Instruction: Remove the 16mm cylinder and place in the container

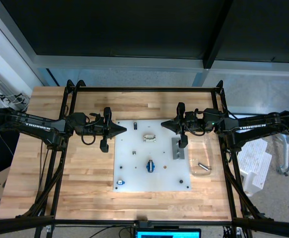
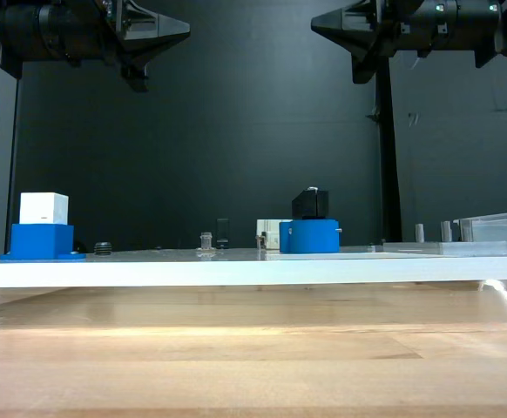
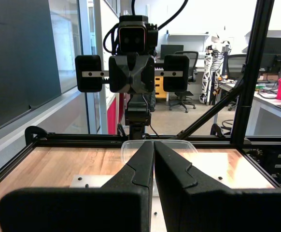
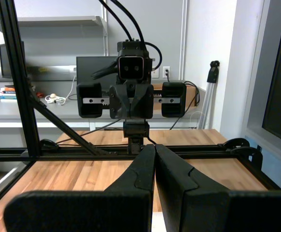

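Both pressed together, left tool (image 1: 124,128) and right tool (image 1: 163,124) hover over the white board (image 1: 134,171). Left arm (image 1: 33,124) and right arm (image 1: 249,127) read TROSSEN. The 16mm cylinder (image 1: 202,166) lies inside the container (image 1: 211,151), right of centre.

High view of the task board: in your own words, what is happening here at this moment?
Nothing is being handled. The left gripper and the right gripper hang raised above the table, pointing at each other, both shut and empty. The 16mm cylinder lies inside the clear container, which sits on the table just right of the white board.
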`<action>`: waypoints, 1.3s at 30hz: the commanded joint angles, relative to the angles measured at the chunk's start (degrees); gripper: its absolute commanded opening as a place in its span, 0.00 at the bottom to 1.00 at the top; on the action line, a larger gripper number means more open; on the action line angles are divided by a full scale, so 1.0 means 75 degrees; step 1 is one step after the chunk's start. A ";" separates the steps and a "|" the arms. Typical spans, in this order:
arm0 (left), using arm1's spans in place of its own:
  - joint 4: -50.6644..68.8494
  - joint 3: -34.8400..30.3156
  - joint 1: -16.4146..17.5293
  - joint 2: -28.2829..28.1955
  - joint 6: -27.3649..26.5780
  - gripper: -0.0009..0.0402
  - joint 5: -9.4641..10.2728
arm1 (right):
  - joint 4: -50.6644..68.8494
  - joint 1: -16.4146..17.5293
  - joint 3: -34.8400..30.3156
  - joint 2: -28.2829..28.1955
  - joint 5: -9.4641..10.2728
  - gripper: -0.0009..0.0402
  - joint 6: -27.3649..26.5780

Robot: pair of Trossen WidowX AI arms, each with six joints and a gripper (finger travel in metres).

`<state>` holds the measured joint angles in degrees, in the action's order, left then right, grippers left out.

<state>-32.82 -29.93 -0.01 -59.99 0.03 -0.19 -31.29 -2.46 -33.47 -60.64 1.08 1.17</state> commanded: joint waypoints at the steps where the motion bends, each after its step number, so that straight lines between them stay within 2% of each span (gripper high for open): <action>1: -0.0003 -0.0003 0.0003 -0.0003 0.0000 0.02 0.0000 | 0.0012 0.0017 0.0152 0.0000 -0.0006 0.02 0.0076; 39: -0.0003 -0.0003 0.0000 -0.0003 0.0000 0.02 0.0000 | 0.0423 0.0012 -0.0017 0.0017 -0.0006 0.02 0.0061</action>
<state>-32.82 -29.93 -0.01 -59.99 0.03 -0.16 -28.12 -2.37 -33.56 -60.49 1.06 1.61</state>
